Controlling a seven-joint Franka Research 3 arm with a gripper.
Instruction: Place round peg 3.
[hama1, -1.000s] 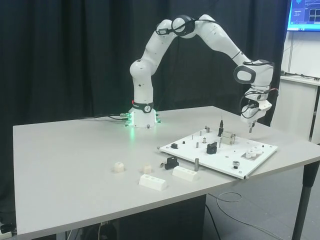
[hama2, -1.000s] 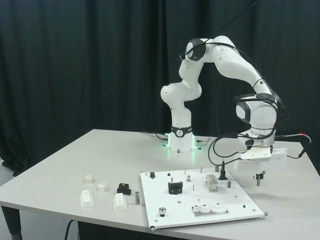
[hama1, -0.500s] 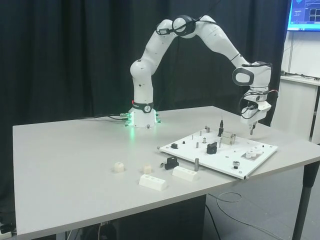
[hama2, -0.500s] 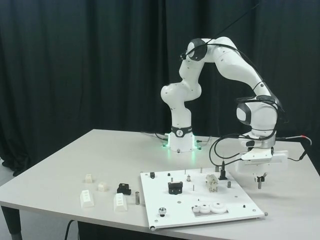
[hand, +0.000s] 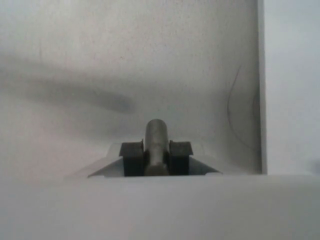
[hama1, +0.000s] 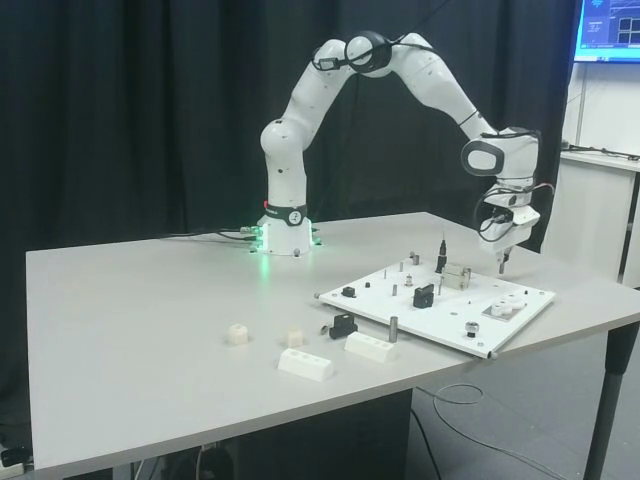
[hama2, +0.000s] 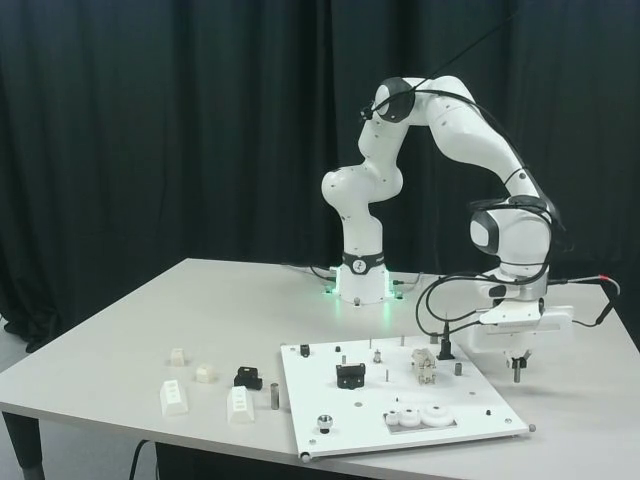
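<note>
We see the gripper (hama2: 517, 368) clamping the round peg (hand: 155, 145), now nearer the white board's (hama2: 400, 402) right edge than before.

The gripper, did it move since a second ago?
Yes. The gripper holding the peg shifted slightly toward the arm's base, nearer the white board's far edge.
</note>
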